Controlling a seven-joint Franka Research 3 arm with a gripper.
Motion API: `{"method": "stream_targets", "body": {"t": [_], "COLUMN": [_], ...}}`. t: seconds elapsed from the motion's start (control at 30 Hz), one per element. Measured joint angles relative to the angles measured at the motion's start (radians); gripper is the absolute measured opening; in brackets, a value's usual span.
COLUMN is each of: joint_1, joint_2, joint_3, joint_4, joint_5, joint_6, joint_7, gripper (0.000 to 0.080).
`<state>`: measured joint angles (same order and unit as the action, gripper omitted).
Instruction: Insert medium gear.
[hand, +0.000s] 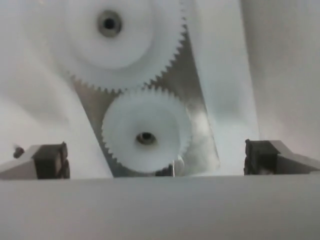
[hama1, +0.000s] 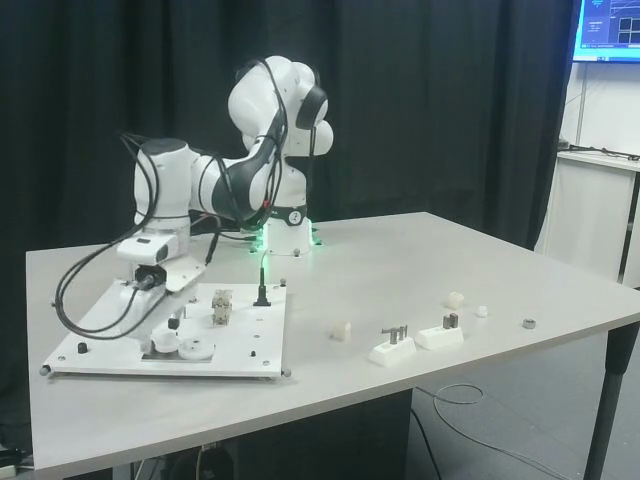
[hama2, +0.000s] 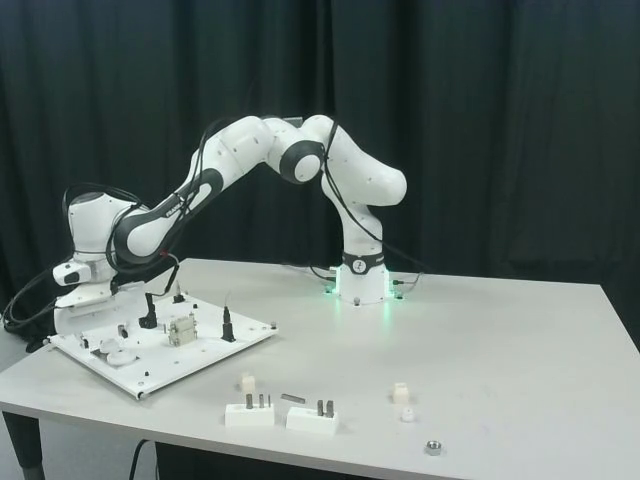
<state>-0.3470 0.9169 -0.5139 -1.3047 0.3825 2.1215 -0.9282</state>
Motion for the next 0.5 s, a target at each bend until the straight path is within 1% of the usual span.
{"method": "stream_targets", "body": {"t": [0.07, 0.1, 0.23, 0.33, 0.5], "joint_1": [0.014, 0.019, 0.033, 0.035, 0.037], "joint_2": [-0.001, -0.002, -0.006, -0.010, -0.010], "joint_3": [-0.017, -0.024, -0.040, -0.041, -0.041], "joint_4": [0.003, 0.004, 0.009, 0.015, 0.025], "joint_5": [0.000, 0.000, 0.000, 0.000, 0.013], "joint_6": [-0.008, -0.012, -0.027, -0.038, -0.055], "joint_7": [0.043, 0.068, 0.197, 0.296, 0.402], "gripper": [0.0561, 0.0789, 0.0789, 0.0797, 0.0799]}}
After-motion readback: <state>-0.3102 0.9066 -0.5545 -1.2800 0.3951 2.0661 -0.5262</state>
